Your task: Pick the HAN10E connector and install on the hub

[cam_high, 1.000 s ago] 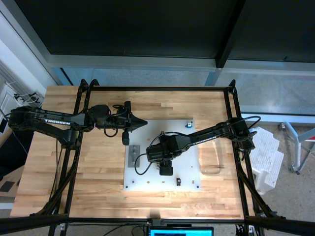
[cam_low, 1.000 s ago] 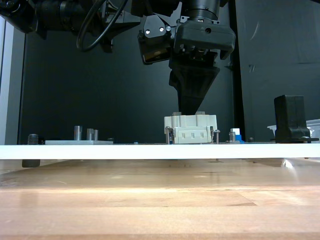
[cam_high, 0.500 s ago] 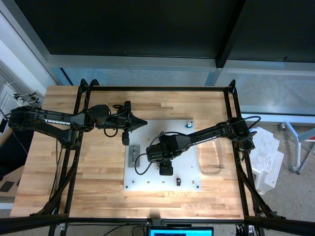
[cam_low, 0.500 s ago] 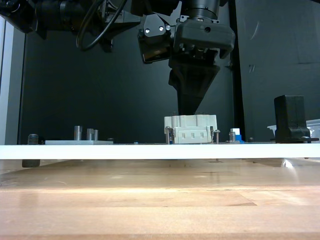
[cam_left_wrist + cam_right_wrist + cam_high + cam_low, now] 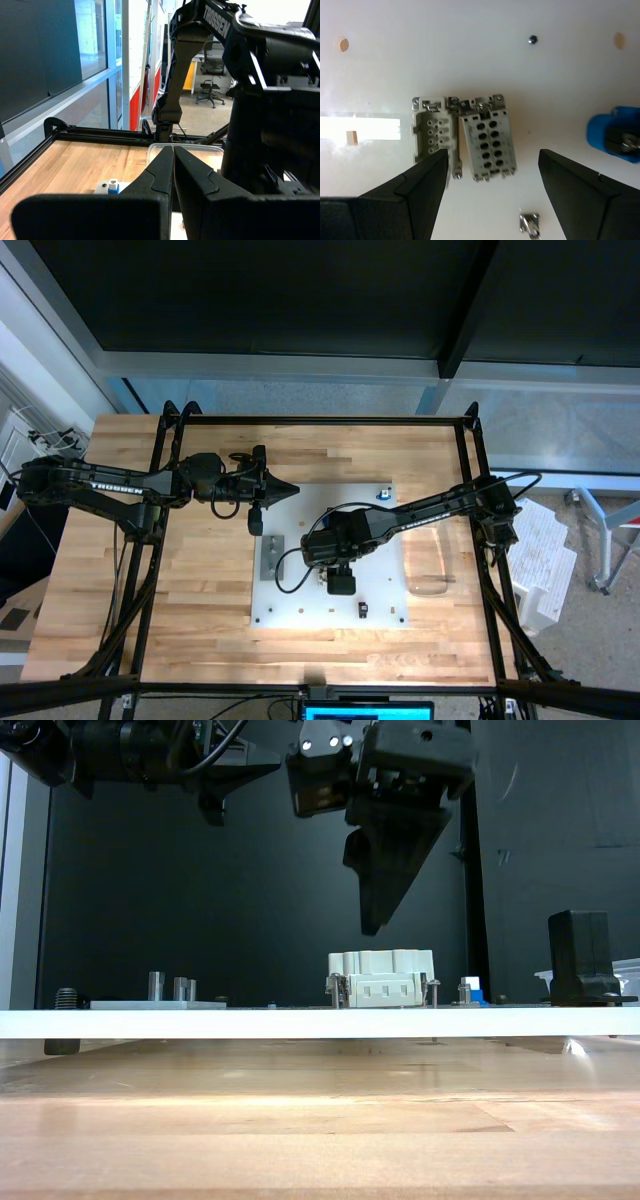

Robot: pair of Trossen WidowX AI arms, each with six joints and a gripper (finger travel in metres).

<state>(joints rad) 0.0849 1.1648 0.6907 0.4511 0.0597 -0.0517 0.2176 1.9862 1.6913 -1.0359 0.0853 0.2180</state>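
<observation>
- Right wrist view: the right gripper (image 5: 492, 159) is hanging over the smooth white plate (image 5: 470, 50). Its two black wedge-shaped fingers (image 5: 420, 195) are standing wide apart and gripping nothing.
- Between the fingers the connector (image 5: 486, 141) is lying flat on the plate. It is a beige plastic rectangle with two rows of round holes and silvery metal tabs at both short ends, and its holed face is pointing at the camera.
- The hub (image 5: 431, 134), a like-sized beige rectangle with pins in its face, is sitting just beside the connector, and one finger is covering part of it. Their long axes are running nearly parallel, with the connector's slightly skewed, and the two are meeting at one end.
- A rounded blue piece (image 5: 607, 135) is lying well apart from them.
- Low view: the right gripper is hovering in the upper middle of the frame, clear above a beige block at centre. Connector and hub are reading as one block here, long axis lying across the frame; I cannot tell which is which.
- Short metal pegs (image 5: 170, 987) are standing at lower left, and a black block (image 5: 580, 955) is standing at the right edge.
- High view: the right gripper is reaching over the plate's middle, hiding the connector. A grey metal block (image 5: 270, 555) is sitting on the plate's left side. The left gripper (image 5: 285, 488) is hovering near the plate's upper left corner, pointing right.
- Left wrist view: the left gripper's fingers are pressing together with nothing between them.
</observation>
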